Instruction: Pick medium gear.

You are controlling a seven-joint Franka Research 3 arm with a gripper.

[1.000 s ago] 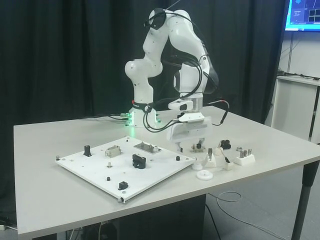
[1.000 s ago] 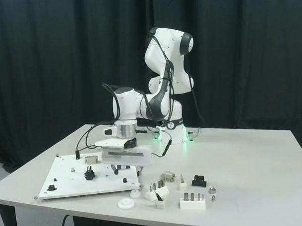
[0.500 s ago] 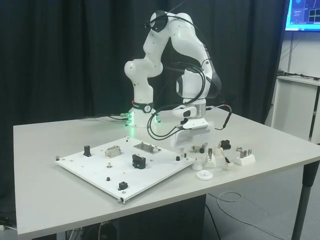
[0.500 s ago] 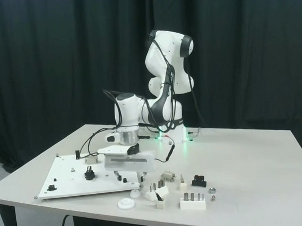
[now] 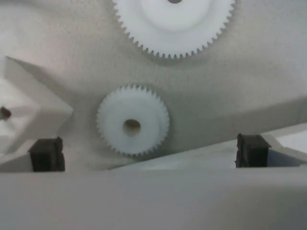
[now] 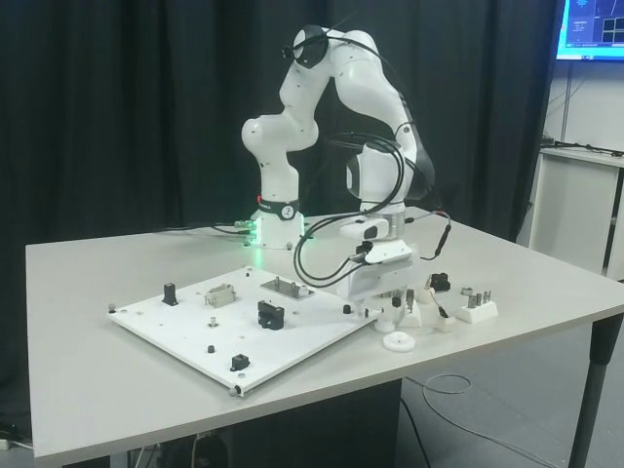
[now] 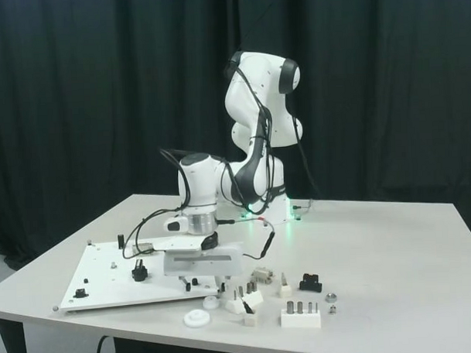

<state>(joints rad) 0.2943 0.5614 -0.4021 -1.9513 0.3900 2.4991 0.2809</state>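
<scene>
The medium gear (image 5: 133,126) is a white toothed wheel with a centre hole, lying flat on the grey table just off the white board's corner. The wrist view looks straight down on it. My gripper (image 5: 149,152) hangs low over it, open, and its black fingertips (image 5: 46,154) stand wide apart with nothing between them. The gear lies nearer one fingertip than the other. From the room, my gripper (image 7: 204,286) is just above the medium gear (image 7: 211,303). In the first room view my gripper (image 6: 381,306) partly hides the gear.
A large white gear (image 5: 173,19) (image 6: 397,341) (image 7: 196,319) lies right beside the medium one. White peg holders (image 6: 478,307) (image 7: 300,317) and a black part (image 6: 441,282) stand close by. The white assembly board (image 6: 195,327) with several fixtures is on the other side.
The arm has moved toward the table's front edge and come down, bringing the open gripper from above the board's edge to just over the medium gear.
</scene>
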